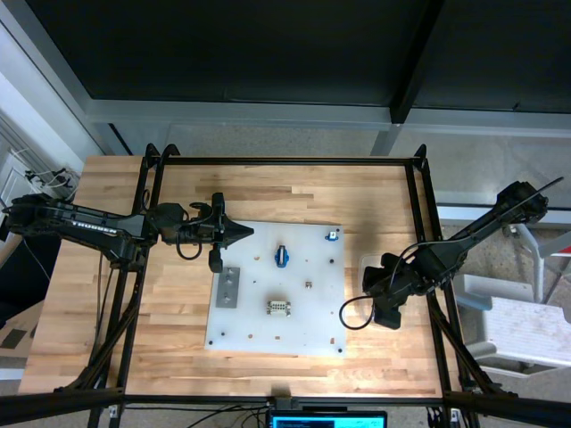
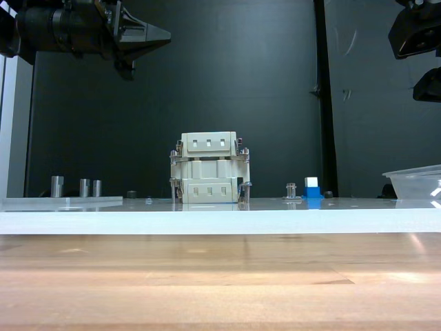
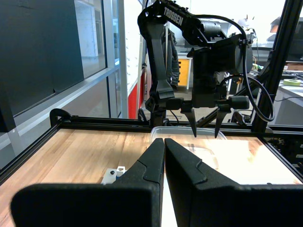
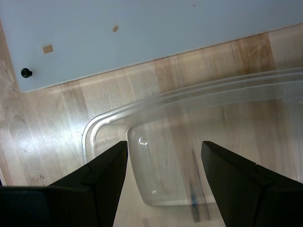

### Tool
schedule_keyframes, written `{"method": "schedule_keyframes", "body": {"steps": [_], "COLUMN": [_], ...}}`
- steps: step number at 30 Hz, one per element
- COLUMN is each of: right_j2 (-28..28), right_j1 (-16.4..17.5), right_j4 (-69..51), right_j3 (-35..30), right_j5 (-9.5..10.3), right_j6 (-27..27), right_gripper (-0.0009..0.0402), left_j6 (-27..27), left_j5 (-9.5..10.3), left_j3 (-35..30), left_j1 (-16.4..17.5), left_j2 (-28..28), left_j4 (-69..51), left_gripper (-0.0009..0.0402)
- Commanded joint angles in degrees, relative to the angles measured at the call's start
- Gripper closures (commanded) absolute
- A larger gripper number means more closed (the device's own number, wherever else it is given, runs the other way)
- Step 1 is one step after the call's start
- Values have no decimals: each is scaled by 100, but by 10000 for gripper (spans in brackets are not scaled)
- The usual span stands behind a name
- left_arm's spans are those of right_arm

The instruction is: Remove the HAN10-E connector and place it in the container

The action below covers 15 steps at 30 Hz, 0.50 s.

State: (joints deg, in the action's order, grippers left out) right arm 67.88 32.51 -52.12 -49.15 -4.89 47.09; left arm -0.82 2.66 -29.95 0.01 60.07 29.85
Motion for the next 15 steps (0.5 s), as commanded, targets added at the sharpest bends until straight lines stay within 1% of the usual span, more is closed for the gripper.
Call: {"method": "schedule_keyframes", "body": {"steps": [1,10,15], "right_j2": [4,-11,-2], "right_j1": [-286,-289,-291], "right_j4": [1084,1082,1178], "right_j3": [26,26,-2], "right_j5": [901,907,879], "right_j6": [-1010,-1029,-1062], "right_gripper": [377,377,377], "left_j6": [2,2,2], "left_j5": [-2,-2,-4], "left_j3": [0,0,0], "left_j1": [-2,0,0], "left_j2": [2,4,4], "left_j4": [2,-13,-4], "left_gripper": [393,393,393]}}
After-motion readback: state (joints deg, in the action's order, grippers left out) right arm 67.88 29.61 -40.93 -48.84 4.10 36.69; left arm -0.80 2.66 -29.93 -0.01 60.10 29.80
